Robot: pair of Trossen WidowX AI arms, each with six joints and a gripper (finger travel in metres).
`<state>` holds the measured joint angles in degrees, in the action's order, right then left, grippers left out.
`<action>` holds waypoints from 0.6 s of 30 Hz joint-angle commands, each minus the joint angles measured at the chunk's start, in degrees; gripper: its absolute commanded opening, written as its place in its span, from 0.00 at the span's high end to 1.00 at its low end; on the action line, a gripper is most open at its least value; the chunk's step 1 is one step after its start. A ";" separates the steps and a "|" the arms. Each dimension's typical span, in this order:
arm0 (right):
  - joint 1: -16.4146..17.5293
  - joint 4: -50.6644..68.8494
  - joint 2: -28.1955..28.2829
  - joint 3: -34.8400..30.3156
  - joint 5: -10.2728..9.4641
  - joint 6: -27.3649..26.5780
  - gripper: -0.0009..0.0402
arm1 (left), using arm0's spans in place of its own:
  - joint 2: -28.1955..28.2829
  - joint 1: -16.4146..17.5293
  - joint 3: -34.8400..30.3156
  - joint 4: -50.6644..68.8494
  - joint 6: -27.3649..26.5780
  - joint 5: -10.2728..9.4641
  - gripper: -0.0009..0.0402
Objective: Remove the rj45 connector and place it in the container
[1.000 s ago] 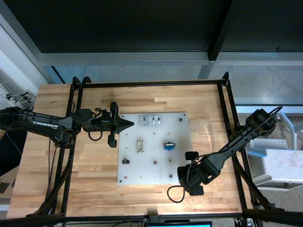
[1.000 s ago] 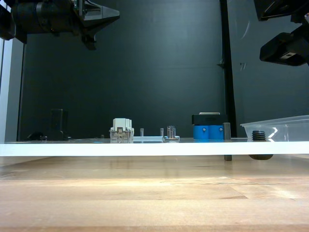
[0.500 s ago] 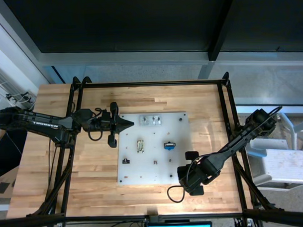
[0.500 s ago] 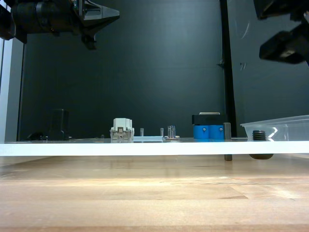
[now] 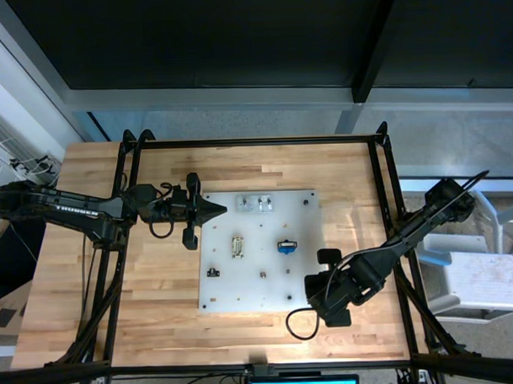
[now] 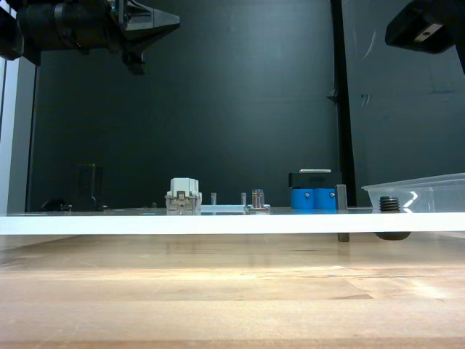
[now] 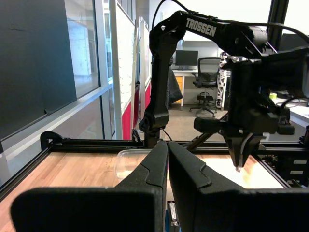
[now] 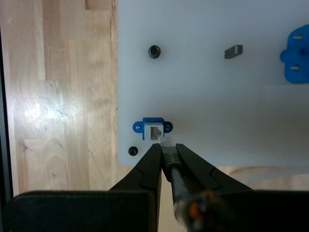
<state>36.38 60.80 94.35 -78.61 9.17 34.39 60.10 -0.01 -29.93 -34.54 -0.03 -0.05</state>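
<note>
R gripper (image 8: 164, 146), clamped on rj45 connector (image 8: 167, 153), has gone up. Low view now shows just 1 dark piece of it at the top edge, vs 2 before. High view: it's shifted a bit right & far.

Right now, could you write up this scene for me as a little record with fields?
Left gripper: parked beside the flat white square board's left edge, fingers shut, empty.
Right gripper: raised over the board's near right corner, fingers shut on the tiny dark rj45 connector.
Small blue socket: nothing plugged in, just beyond the connector's tip.
Clear plastic rectangular container: at the right, connector not yet inside.
</note>
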 commanded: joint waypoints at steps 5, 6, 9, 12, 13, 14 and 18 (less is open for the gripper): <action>-0.26 1.95 -2.47 -0.61 -0.26 0.04 0.98 | 0.02 0.00 -0.02 0.02 0.02 0.02 0.98; -0.28 2.34 -2.54 -0.61 -0.26 0.02 0.98 | 0.02 0.00 -0.02 0.02 0.02 0.02 0.98; -0.28 2.84 -2.89 -0.61 -0.28 -0.22 0.98 | 0.00 0.00 -0.02 0.00 0.02 0.02 0.98; -0.57 2.97 -3.21 -0.61 -0.26 -0.42 0.98 | 0.02 0.00 -0.02 0.00 0.02 0.02 0.98; -0.66 3.26 -3.34 -0.59 -0.26 -0.44 0.98 | 0.02 0.02 -0.02 0.00 0.02 0.02 0.98; -0.85 3.50 -3.54 -0.48 -0.31 -0.59 0.98 | 0.02 0.02 -0.02 0.00 0.02 0.02 0.98; -2.73 3.58 -5.86 1.84 -1.73 -0.61 0.98 | 0.02 0.00 -0.02 0.00 0.02 0.02 0.98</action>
<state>34.30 64.42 89.36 -77.62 7.94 33.74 60.10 -0.01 -29.93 -34.52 -0.03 -0.05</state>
